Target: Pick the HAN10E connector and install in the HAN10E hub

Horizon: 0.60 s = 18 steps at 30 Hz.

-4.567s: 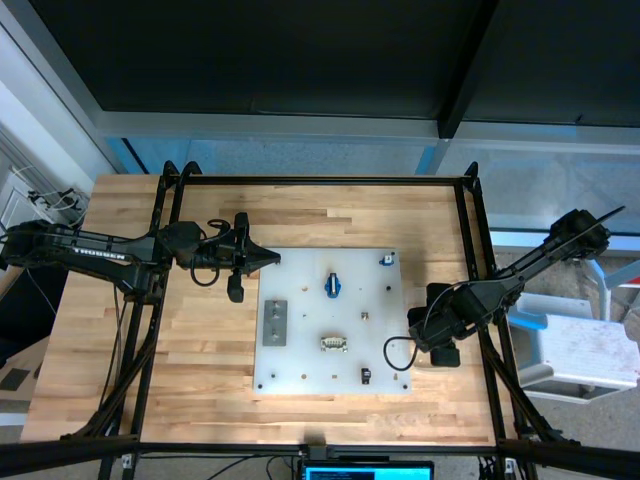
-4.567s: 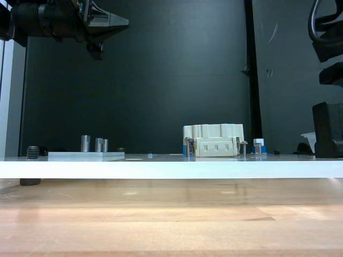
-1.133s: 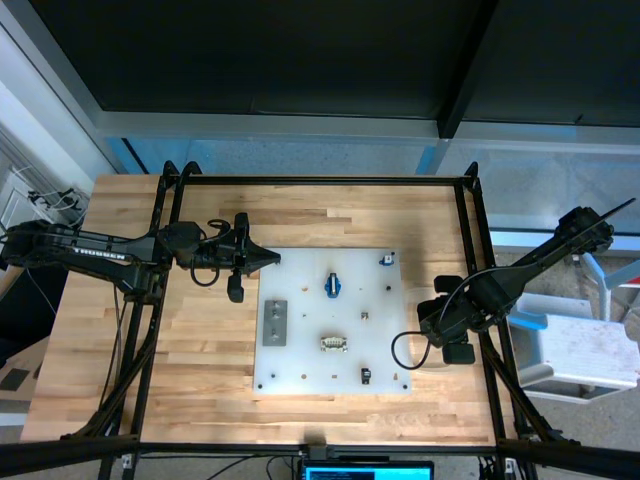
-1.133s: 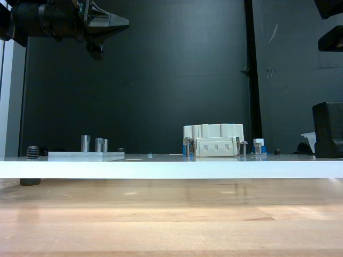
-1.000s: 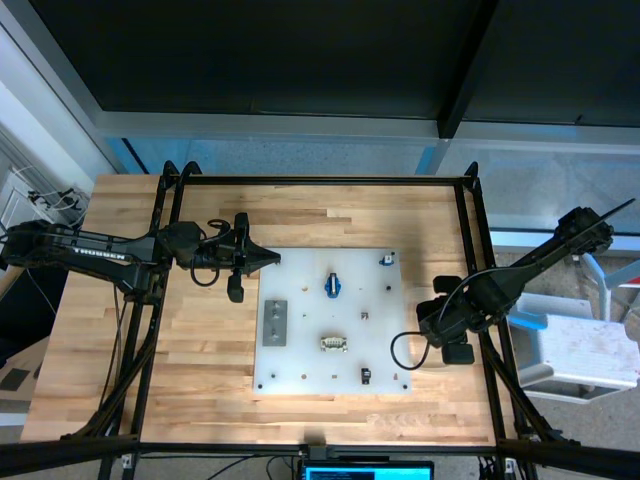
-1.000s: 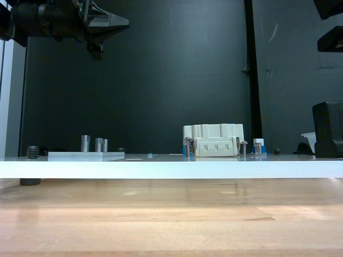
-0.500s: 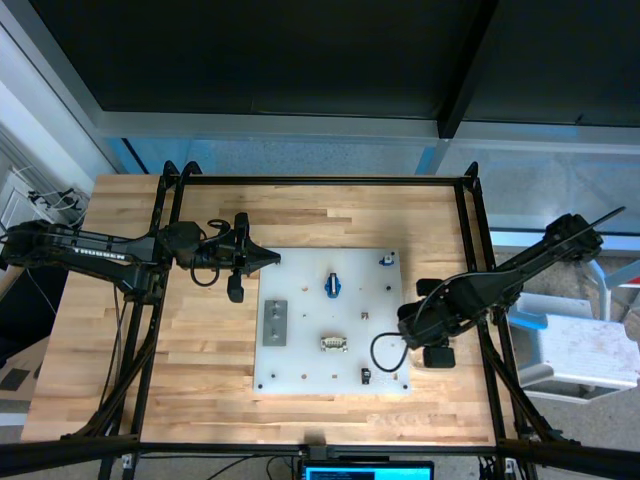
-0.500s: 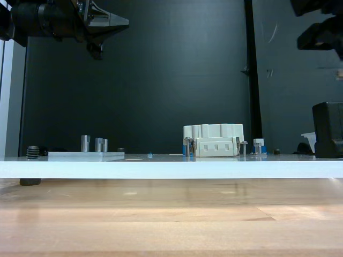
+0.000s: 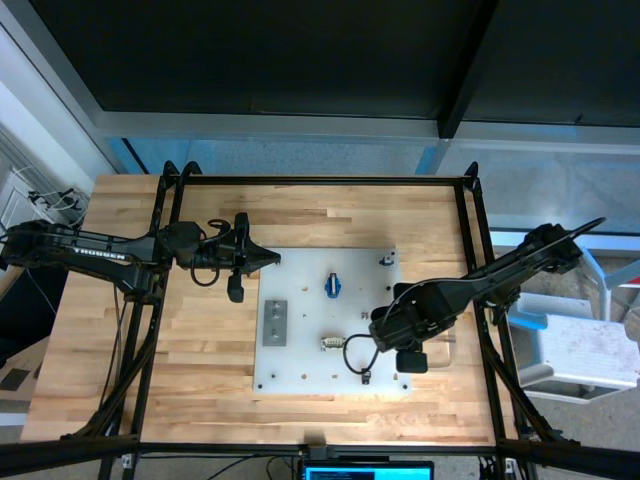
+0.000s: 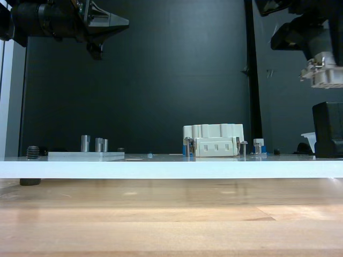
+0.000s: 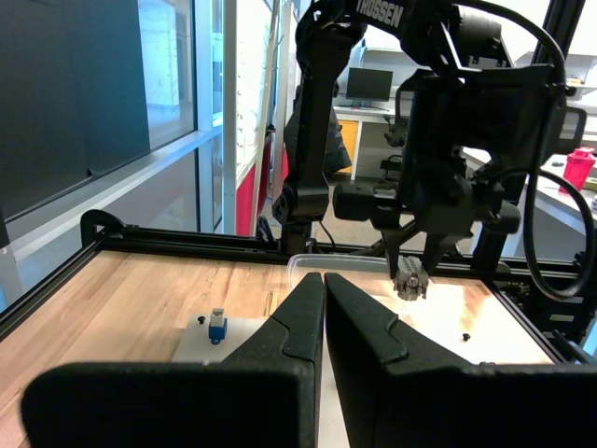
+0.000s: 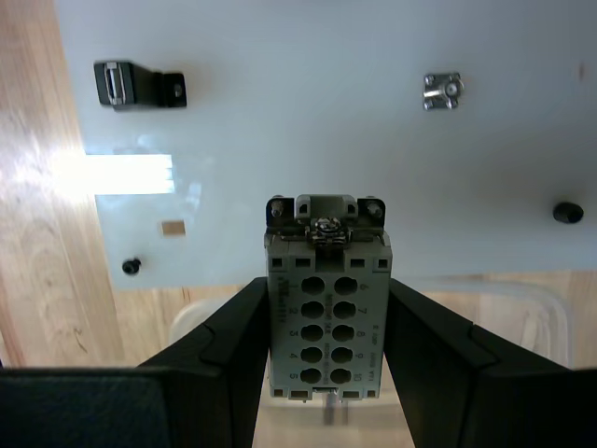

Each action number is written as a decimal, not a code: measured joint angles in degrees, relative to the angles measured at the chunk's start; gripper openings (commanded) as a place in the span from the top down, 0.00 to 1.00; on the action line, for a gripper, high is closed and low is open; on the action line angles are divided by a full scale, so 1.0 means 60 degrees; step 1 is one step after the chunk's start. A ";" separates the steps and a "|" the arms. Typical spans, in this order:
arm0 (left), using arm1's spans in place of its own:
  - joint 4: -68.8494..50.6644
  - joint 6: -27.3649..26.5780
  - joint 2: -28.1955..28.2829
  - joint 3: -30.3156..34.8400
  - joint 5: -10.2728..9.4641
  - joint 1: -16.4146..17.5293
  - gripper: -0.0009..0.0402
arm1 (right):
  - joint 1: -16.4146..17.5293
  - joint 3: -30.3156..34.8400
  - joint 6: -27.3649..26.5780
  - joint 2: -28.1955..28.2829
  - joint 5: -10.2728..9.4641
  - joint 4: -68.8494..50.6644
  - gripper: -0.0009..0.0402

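The HAN10E connector (image 12: 326,313), a grey-white block with two rows of holes, sits clamped between my right gripper's (image 12: 326,289) fingers. In the low view the connector (image 10: 328,75) hangs high above the board's right end. The right gripper (image 9: 385,325) hovers over the white board (image 9: 300,370), just right of the cream HAN10E hub (image 9: 334,343). The hub (image 10: 214,140) stands on the board, with nothing in it. My left gripper (image 9: 265,258) is parked, shut and holding nothing, off the board's upper-left corner, high in the low view (image 10: 115,22).
On the board are a grey metal block (image 9: 275,322), a blue piece (image 9: 331,284), a small black part (image 12: 138,84) and a small metal tab (image 12: 441,86). A clear plastic tub (image 12: 522,308) lies by the board's right edge. Black frame rails (image 9: 320,181) surround the table.
The right arm has swung left from the table's right side over the board, carrying the connector, which now shows in the low view. The left arm has not moved.
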 measured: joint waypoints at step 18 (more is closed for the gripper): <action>-0.0004 0.0000 0.0004 0.0000 0.0000 0.0000 0.98 | -0.0430 0.1639 -0.0550 0.1810 -0.0007 0.0240 0.97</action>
